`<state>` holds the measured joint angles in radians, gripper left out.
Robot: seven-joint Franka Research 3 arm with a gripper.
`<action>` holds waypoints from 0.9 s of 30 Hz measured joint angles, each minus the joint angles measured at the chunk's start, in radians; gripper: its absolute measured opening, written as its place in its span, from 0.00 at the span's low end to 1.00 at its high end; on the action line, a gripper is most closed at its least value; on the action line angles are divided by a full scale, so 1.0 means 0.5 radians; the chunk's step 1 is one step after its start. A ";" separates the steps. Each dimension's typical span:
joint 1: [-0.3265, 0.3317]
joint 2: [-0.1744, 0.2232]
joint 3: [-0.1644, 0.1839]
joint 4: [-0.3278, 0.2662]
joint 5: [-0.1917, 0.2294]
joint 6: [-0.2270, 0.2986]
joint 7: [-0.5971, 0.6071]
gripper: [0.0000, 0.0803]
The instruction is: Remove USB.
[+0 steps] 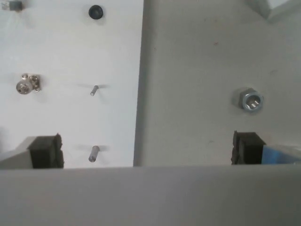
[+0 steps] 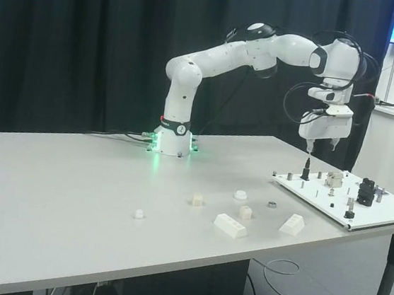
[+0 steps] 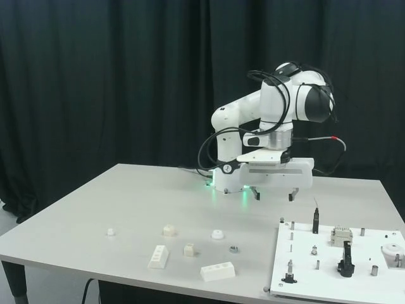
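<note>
Our gripper hangs with its jaws spread wide and nothing between them, high above the near edge of the white board. The USB stands upright in the board below the jaws and a little off to one side, its long axis vertical, a thin wire rising from its top. A nut lies on the grey table between the fingertips; we can read no writing anywhere.
</note>
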<state>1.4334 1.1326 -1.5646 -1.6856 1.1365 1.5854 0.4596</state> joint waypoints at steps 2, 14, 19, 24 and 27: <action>0.002 0.000 0.000 0.000 0.001 0.000 0.001 1.00; 0.005 0.000 0.005 0.000 0.029 -0.001 0.043 1.00; 0.004 0.000 0.010 0.000 0.048 -0.002 0.047 1.00; 0.004 0.000 0.014 0.000 0.062 -0.002 0.047 1.00; 0.004 0.000 0.019 0.001 0.068 -0.004 0.047 1.00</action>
<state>1.4352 1.1326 -1.5553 -1.6853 1.1705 1.5834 0.4831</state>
